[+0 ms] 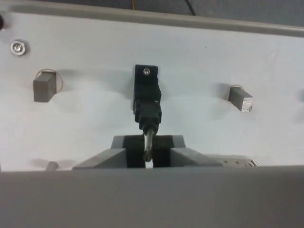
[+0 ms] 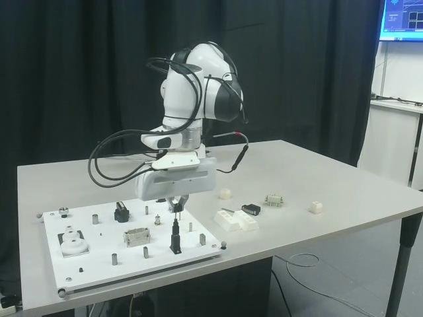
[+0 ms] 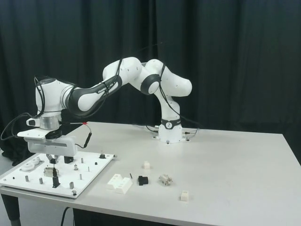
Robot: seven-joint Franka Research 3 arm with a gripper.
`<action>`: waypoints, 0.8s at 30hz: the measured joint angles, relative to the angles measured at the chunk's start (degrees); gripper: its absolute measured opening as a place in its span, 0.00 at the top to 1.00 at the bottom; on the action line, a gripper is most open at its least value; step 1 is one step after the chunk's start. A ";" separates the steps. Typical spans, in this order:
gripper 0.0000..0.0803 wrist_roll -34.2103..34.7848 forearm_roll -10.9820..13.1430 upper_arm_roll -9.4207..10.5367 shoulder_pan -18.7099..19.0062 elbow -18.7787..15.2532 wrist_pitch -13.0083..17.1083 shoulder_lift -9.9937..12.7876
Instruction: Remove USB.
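1. On the white board at the near corner of the desk, we found the USB plug standing upright in its black socket block, its long axis vertical.
2. We placed the gripper directly above it; in the wrist view the USB plug lay on the centreline, with a thin metal stem running from it into the gap between the jaws.
3. We saw the jaws close together about that stem, though we could not tell whether the fingers truly pinched it or merely flanked it.
4. We judged that the coming move turned on this alignment: the pull should run straight up along the plug's axis, since any tilt might bind it in the socket.
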 joint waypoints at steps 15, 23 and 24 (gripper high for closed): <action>0.96 0.27 -1.31 -0.39 0.07 0.89 -1.22 -0.10; 0.97 1.36 -2.98 -1.99 -0.04 4.45 -6.89 -1.15; 0.97 1.37 -3.07 -2.06 -0.06 4.76 -7.51 -1.40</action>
